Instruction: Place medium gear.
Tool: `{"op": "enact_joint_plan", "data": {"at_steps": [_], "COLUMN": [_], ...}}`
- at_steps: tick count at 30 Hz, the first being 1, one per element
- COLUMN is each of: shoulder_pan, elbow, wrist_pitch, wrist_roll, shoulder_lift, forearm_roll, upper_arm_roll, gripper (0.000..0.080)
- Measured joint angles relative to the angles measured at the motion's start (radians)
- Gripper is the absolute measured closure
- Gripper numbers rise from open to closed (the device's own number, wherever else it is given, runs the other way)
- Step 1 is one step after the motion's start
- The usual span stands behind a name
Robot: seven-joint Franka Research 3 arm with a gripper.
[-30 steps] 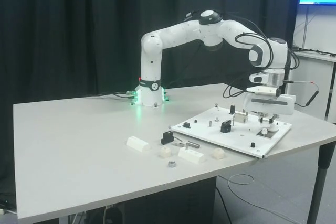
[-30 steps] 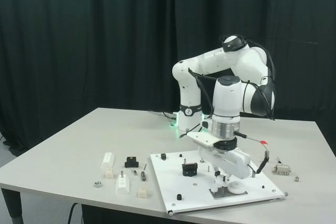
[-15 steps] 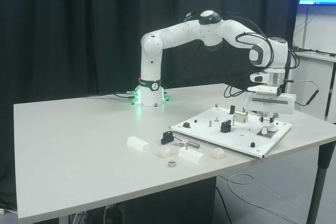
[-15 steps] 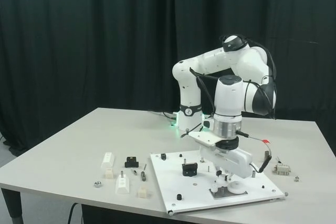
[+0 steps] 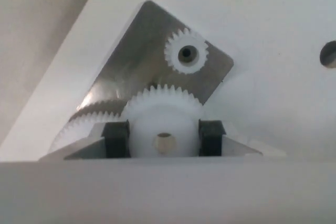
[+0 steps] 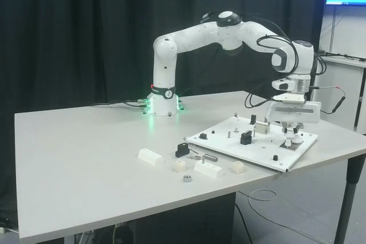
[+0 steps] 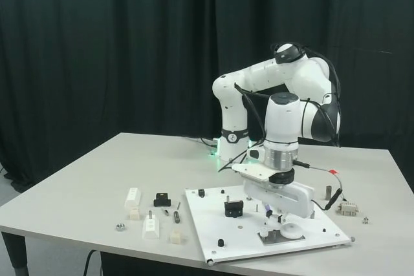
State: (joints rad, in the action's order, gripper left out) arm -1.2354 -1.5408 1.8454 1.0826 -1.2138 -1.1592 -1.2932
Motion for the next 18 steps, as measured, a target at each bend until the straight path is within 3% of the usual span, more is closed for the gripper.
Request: {"op": "enact_joint_plan", "data": {"at_steps": [18], "shoulder_pan": [-0.024], "elbow": [0.030], "wrist_pitch": [-0.009], "wrist_roll": [-0.117], "shoulder_lift": [0.008], "forearm_roll": [-0.001], "upper_arm_roll": [0.000], "gripper": [0.0524]}}
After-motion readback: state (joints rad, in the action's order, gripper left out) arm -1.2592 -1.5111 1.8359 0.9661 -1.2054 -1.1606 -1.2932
